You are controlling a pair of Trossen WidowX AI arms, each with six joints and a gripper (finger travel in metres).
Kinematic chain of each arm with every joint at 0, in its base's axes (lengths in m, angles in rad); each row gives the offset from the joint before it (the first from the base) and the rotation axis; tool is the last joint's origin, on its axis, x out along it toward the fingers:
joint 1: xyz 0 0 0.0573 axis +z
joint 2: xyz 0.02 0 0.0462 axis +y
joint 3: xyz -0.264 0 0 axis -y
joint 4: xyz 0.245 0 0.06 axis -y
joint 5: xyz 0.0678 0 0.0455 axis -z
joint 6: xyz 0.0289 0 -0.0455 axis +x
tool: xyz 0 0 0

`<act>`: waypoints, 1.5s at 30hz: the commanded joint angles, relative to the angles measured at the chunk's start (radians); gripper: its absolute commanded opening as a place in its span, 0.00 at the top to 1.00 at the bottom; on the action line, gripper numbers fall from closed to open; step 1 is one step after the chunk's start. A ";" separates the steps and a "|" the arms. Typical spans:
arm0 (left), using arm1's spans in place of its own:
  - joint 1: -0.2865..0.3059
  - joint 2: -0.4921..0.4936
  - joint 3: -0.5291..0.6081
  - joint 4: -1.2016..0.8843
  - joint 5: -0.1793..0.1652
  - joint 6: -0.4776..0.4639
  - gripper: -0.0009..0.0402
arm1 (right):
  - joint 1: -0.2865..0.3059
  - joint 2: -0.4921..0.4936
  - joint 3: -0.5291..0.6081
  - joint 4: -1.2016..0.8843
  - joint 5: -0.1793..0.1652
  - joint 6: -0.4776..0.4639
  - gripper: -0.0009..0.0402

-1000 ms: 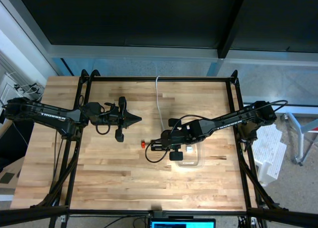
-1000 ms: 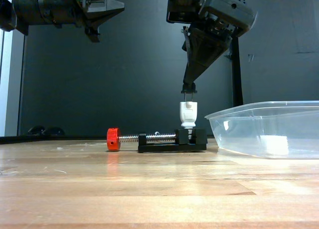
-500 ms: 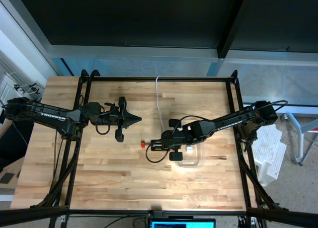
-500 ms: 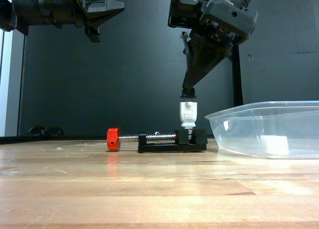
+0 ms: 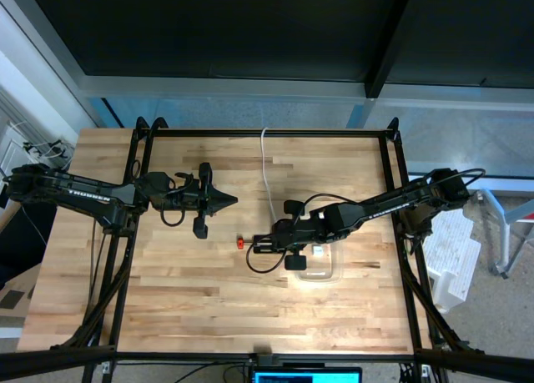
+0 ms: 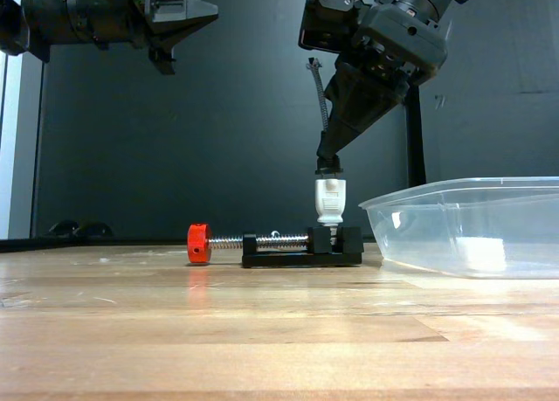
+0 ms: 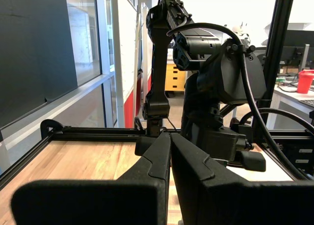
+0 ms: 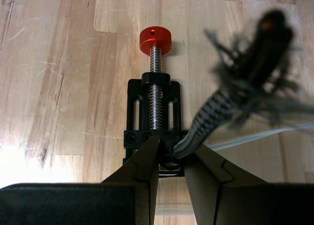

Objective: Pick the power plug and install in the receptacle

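The white receptacle (image 6: 330, 200) stands upright in a black clamp (image 6: 301, 246) with an orange-red knob (image 6: 198, 244). The small dark power plug (image 6: 329, 165), with a braided cable stub (image 8: 206, 122), sits on top of the receptacle. My right gripper (image 6: 330, 160) comes down on it from above, shut on the plug (image 8: 170, 154). In the high view the right gripper (image 5: 278, 239) covers the receptacle, and only the clamp's knob (image 5: 240, 243) shows. My left gripper (image 5: 230, 201) hangs high over the table's left part, shut and holding nothing (image 7: 170, 142).
A clear plastic tray (image 6: 463, 226) lies right of the clamp, close to it (image 5: 322, 272). The receptacle's thin white cable (image 5: 267, 170) runs to the table's far edge. A black frame rail (image 5: 267, 133) borders the table.
The right gripper came down, and the plug's prongs, seen above the receptacle a second ago, no longer show. The right wrist has tilted slightly since. The left arm stayed still.
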 commanded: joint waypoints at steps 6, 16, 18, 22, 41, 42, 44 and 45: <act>0.000 0.000 0.000 0.000 0.000 0.000 0.98 | 0.000 0.006 -0.059 0.048 -0.006 0.000 0.98; 0.000 0.000 0.000 0.000 0.000 0.000 0.98 | 0.000 0.005 -0.074 0.076 0.001 -0.004 0.98; 0.000 0.000 0.000 0.000 0.000 0.000 0.98 | 0.000 0.002 -0.074 0.080 0.000 -0.003 0.98; 0.000 0.000 0.000 0.000 0.000 0.000 0.98 | 0.000 -0.008 -0.071 0.082 -0.007 -0.002 0.98; 0.000 0.000 0.000 0.000 0.000 0.000 0.98 | 0.000 -0.026 -0.022 0.055 -0.006 -0.003 0.76; 0.000 0.000 0.000 0.000 0.000 0.000 0.98 | 0.000 -0.026 -0.020 0.055 -0.005 -0.003 0.75; 0.000 0.000 0.000 0.000 0.000 0.000 0.98 | 0.000 -0.026 -0.018 0.055 -0.006 -0.002 0.73; 0.000 0.000 0.000 0.000 0.000 0.000 0.98 | 0.000 -0.026 -0.017 0.055 -0.006 -0.002 0.72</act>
